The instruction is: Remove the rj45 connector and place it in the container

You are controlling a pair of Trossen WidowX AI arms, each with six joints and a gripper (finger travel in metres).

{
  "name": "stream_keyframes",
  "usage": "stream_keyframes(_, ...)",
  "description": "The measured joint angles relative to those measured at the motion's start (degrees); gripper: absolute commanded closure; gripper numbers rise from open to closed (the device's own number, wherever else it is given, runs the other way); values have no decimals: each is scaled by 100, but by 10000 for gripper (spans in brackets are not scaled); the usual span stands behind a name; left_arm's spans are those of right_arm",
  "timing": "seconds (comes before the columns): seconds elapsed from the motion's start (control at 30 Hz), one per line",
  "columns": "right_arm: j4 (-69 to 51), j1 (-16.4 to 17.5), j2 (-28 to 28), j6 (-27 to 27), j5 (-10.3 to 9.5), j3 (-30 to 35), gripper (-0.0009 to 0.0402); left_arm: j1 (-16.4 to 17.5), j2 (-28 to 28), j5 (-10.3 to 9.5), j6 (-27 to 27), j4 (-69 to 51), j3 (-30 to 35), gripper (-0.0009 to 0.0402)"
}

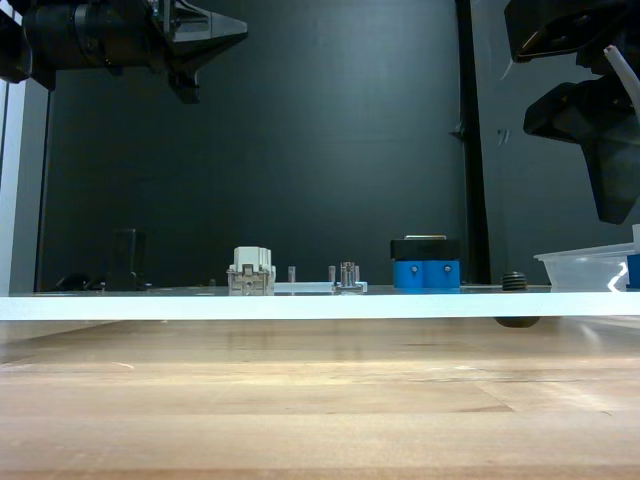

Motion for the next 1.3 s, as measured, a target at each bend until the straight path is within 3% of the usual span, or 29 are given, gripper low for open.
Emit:
stream_keyframes(0.57, 20, 7, 0, -48, -42, 26, 392, 0, 0, 0, 0, 0, 0, 392)
stream_keyframes(1.3, 57, 28, -55, -46, 11, 46, 393, 0, 0, 0, 0, 0, 2, 392)
